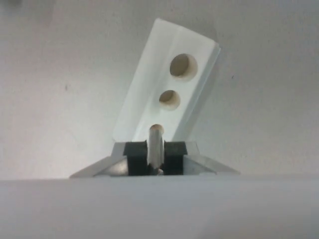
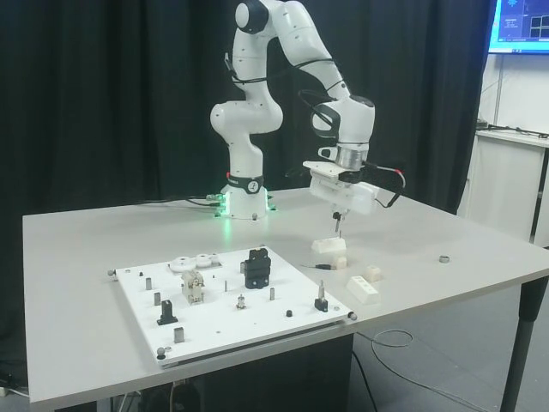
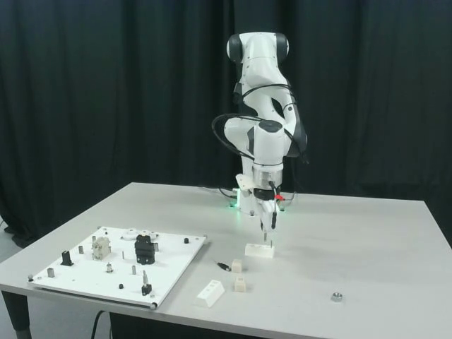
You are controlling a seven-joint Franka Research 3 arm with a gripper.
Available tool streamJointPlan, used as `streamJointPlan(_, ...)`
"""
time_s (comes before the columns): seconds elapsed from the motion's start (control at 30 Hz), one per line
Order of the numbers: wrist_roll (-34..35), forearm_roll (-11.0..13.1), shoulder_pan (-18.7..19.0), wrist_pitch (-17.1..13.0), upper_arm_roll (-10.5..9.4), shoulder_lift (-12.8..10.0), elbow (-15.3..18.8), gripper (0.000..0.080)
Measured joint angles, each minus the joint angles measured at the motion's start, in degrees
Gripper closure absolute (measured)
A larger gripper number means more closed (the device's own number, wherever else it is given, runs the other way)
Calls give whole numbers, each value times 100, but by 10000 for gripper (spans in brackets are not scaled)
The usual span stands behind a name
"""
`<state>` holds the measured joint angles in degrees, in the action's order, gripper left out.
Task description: Insert round peg 2.
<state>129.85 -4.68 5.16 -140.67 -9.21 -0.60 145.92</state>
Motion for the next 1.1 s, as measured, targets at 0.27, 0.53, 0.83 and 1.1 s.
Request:
streamJointPlan(0.27,0,-20,0,88,-8,103,-2,738)
streamJointPlan(0.53,0,-29,0,125,-16,136,-2,738)
streamJointPlan(0.83,-13,-49,0,132,-23,141,-2,738)
streamJointPlan(1.1,-15,-57,0,133,-30,144,-2,738)
